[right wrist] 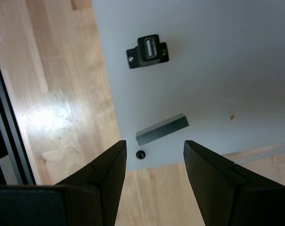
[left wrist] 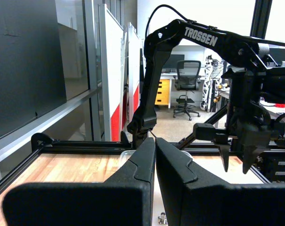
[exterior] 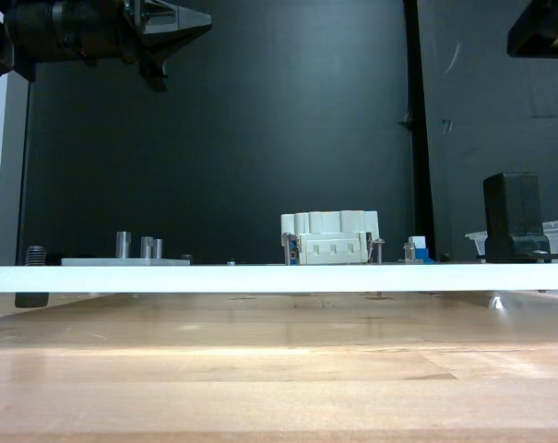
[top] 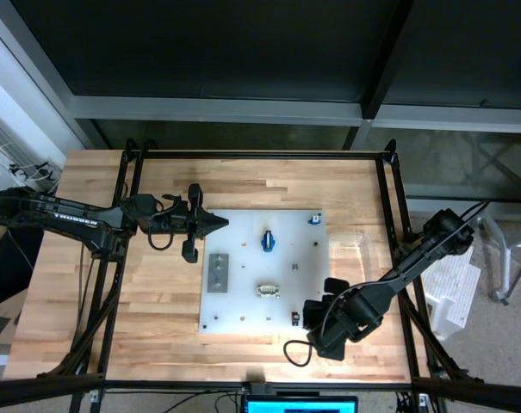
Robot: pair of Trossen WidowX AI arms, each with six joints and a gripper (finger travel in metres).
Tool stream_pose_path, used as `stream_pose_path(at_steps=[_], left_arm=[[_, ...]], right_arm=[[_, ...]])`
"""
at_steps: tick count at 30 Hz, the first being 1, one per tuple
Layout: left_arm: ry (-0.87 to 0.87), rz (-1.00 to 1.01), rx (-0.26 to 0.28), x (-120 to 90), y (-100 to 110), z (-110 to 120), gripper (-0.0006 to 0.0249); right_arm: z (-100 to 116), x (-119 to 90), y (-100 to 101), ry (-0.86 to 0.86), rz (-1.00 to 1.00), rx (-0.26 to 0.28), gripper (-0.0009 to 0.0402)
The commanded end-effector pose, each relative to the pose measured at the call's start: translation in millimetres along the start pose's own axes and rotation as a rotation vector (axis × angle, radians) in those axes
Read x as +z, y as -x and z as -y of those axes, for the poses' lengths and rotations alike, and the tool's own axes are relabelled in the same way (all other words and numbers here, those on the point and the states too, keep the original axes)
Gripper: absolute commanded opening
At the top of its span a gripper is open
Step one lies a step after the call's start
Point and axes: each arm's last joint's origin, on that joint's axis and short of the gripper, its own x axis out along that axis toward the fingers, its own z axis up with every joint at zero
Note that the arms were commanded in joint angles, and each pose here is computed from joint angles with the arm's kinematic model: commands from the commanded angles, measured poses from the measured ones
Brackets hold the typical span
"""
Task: Pick the 16mm bar and install on taskboard
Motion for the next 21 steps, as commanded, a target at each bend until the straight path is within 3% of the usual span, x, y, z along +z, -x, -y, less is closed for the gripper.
stream_pose_path(at_steps=[1,16,21], left_arm=[[0.000,0.000,0.000,0.0,0.0,0.0,0.0000],[0.000,0.000,0.000,0.0,0.0,0.0,0.0000],[0.000,0.000,0.000,0.0,0.0,0.0,0.0000]], right_arm=[[-0.5,-0.4,0.0,-0.002,-0.002,0.003,0.0162],[-0.8,-0.2,0.0,0.169,0.001,0.006,0.0165],[-0.5,-0.6,-0.7,0.378,-0.002,0.005,0.0165]])
